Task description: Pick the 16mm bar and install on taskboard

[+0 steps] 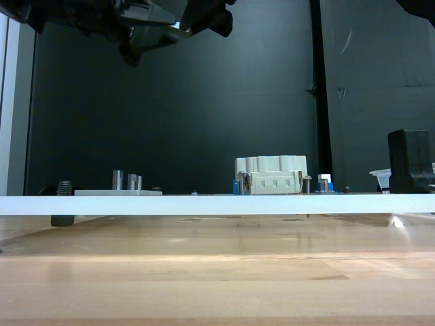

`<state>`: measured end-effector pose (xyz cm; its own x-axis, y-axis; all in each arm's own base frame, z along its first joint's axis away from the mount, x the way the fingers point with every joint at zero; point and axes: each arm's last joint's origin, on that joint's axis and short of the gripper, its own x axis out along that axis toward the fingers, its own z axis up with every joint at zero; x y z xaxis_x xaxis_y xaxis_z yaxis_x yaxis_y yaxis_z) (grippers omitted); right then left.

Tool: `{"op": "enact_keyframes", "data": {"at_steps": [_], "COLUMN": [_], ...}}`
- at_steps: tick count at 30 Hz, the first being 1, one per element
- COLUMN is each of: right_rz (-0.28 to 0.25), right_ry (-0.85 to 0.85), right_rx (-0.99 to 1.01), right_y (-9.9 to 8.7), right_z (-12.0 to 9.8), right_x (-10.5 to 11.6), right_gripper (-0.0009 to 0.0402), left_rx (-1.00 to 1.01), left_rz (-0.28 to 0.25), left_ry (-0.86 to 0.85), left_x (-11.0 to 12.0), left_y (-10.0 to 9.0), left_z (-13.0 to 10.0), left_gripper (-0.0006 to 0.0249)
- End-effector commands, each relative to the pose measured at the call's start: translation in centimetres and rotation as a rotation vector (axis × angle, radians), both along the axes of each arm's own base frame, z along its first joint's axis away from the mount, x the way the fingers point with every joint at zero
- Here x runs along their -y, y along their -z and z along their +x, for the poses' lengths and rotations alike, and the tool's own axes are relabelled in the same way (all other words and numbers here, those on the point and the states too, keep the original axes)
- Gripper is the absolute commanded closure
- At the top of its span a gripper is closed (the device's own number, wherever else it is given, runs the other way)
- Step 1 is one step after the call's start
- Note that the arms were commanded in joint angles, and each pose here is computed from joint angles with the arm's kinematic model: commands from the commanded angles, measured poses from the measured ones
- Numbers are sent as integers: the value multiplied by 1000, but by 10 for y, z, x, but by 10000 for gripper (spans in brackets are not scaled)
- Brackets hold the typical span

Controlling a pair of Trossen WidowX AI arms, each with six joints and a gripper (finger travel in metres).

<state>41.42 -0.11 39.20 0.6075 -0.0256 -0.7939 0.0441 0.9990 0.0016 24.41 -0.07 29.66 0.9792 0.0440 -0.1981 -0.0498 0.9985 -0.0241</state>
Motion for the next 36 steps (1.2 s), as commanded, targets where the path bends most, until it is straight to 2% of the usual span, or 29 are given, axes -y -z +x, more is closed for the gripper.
{"op": "enact_keyframes", "data": {"at_steps": [1, 17, 36], "right_rz": [0, -10, -10], "right_ry": [0, -12, -12], "right_rx": [-4, -37, -38], "right_y": [0, 2, 2], "right_z": [-1, -3, -3], "right_x": [0, 0, 0], "right_gripper": [377, 377, 377], "left_rx": [11, 12, 12], "left_rz": [4, 8, 23], "left_ry": [1, 2, -1], "left_x": [0, 0, 0], "left_y": [-3, -4, -4], "left_z": [1, 1, 1], "left_gripper": [64, 77, 139]}}
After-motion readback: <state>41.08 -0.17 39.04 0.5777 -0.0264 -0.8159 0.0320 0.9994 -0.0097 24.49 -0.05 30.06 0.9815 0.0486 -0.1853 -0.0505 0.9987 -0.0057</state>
